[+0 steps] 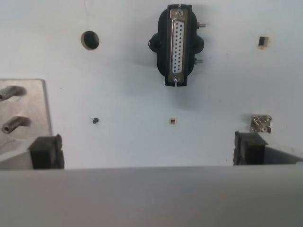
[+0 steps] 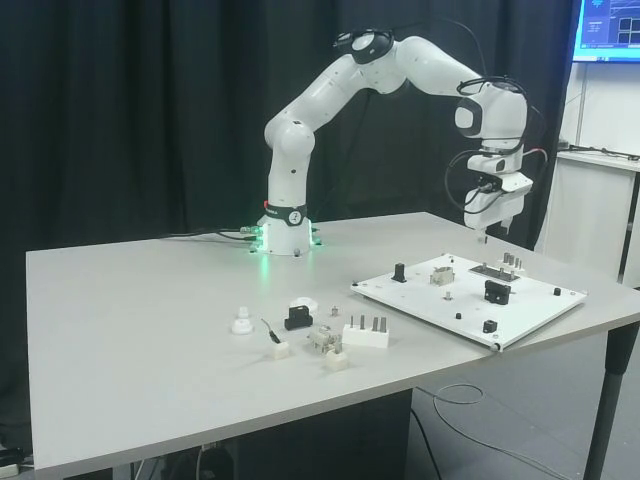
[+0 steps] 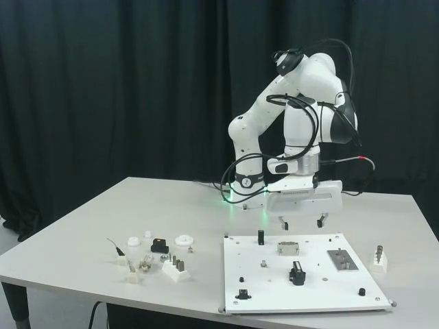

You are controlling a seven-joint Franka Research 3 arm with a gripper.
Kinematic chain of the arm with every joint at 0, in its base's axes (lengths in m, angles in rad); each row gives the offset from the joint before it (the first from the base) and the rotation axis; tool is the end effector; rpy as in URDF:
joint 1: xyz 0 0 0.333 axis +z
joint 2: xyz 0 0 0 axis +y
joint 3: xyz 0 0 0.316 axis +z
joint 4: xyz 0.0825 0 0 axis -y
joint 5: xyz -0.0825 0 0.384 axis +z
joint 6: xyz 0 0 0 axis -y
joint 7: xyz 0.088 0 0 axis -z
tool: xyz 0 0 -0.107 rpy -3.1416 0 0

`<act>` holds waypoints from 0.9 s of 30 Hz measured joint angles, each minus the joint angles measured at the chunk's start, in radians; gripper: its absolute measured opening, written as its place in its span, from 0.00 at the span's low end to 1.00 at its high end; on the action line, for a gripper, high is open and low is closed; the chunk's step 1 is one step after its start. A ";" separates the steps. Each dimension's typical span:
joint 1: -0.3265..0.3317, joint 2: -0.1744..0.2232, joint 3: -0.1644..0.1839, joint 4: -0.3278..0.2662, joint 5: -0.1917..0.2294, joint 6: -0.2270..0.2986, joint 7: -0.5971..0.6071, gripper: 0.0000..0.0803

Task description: Pick round peg 4.

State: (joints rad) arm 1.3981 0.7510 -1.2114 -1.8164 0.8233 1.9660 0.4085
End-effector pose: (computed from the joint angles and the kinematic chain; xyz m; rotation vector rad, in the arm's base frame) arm 0.5795 0.2435 0.3309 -3.0033 0.7801 0.0536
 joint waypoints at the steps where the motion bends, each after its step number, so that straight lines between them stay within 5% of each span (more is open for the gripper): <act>1: 0.000 0.000 0.000 0.000 0.000 0.001 0.000 1.00; 27: 0.000 0.000 0.011 0.011 0.000 0.007 0.000 1.00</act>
State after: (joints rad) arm 1.3978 0.7512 -1.2003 -1.8055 0.8233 1.9730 0.4086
